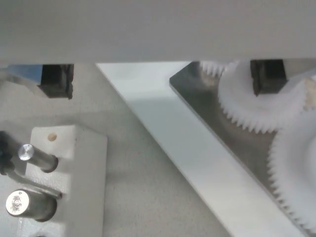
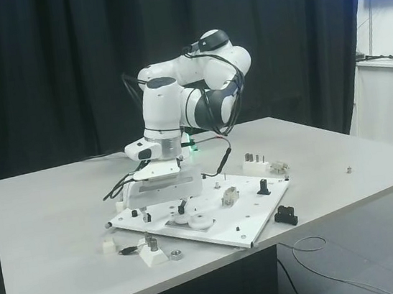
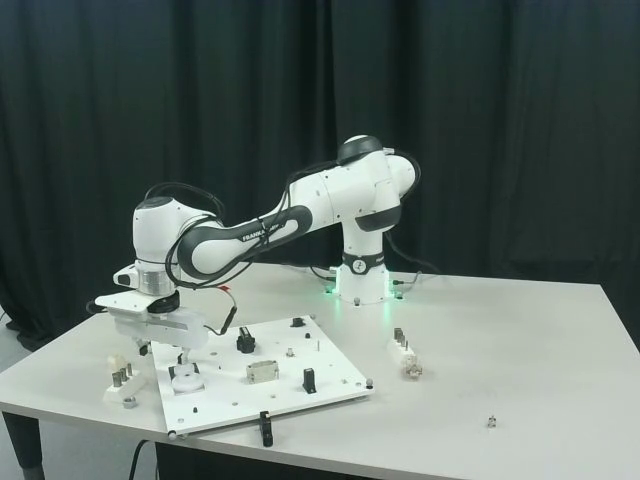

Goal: Insert medium gear.

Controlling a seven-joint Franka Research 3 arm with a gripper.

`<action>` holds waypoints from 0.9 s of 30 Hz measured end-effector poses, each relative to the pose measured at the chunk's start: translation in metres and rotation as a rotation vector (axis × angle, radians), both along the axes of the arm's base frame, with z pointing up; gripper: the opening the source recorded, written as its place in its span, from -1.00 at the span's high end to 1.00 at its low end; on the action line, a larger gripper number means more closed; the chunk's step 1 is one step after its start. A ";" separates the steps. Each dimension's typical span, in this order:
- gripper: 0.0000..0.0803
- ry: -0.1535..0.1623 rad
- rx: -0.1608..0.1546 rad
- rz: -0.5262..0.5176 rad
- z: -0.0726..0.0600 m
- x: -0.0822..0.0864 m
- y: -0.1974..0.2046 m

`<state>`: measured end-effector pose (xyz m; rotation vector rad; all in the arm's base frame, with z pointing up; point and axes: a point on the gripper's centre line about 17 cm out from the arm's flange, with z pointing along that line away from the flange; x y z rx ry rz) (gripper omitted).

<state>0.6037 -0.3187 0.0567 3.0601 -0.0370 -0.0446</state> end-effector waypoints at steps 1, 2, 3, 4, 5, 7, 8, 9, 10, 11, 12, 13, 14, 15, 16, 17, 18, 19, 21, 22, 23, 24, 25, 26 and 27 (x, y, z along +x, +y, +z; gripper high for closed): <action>-0.99 0.000 0.000 0.000 0.000 0.000 0.000; -0.99 0.000 0.001 0.000 0.000 0.000 0.000; -0.99 -0.001 0.001 0.000 0.000 0.000 0.000; -0.99 -0.001 0.002 0.000 0.000 0.000 0.000; -0.99 -0.001 0.002 0.001 0.000 0.000 0.000; -0.99 -0.002 0.003 0.001 -0.001 0.000 0.000; -0.99 -0.002 0.004 0.002 -0.001 0.000 0.000; -0.99 -0.003 0.004 0.002 -0.001 0.000 0.000; -0.99 -0.003 0.005 0.003 -0.001 0.000 0.000; -0.99 -0.004 0.005 0.005 -0.001 0.000 0.000; -0.99 -0.004 0.006 0.007 -0.001 0.001 0.000; -0.99 -0.005 0.007 0.010 -0.001 0.001 0.000; -0.99 -0.005 0.007 0.012 -0.001 0.001 0.000; -0.99 -0.006 0.008 0.013 -0.001 0.001 0.000; -0.99 -0.006 0.008 0.014 -0.001 0.001 0.000; -0.99 -0.007 0.008 0.015 -0.001 0.001 0.000; -0.99 -0.007 0.008 0.017 -0.001 0.001 0.000; -0.99 -0.007 0.009 0.018 -0.001 0.001 0.000; -0.99 -0.008 0.009 0.020 -0.001 0.001 0.000; -0.99 -0.008 0.009 0.021 -0.001 0.002 0.000; -0.99 -0.008 0.010 0.022 -0.001 0.002 0.000; -0.99 -0.008 0.010 0.024 -0.001 0.002 0.000; -0.99 -0.008 0.010 0.025 -0.001 0.002 0.000; -0.99 -0.009 0.010 0.028 -0.001 0.002 0.000; -0.99 -0.009 0.011 0.030 -0.001 0.002 0.000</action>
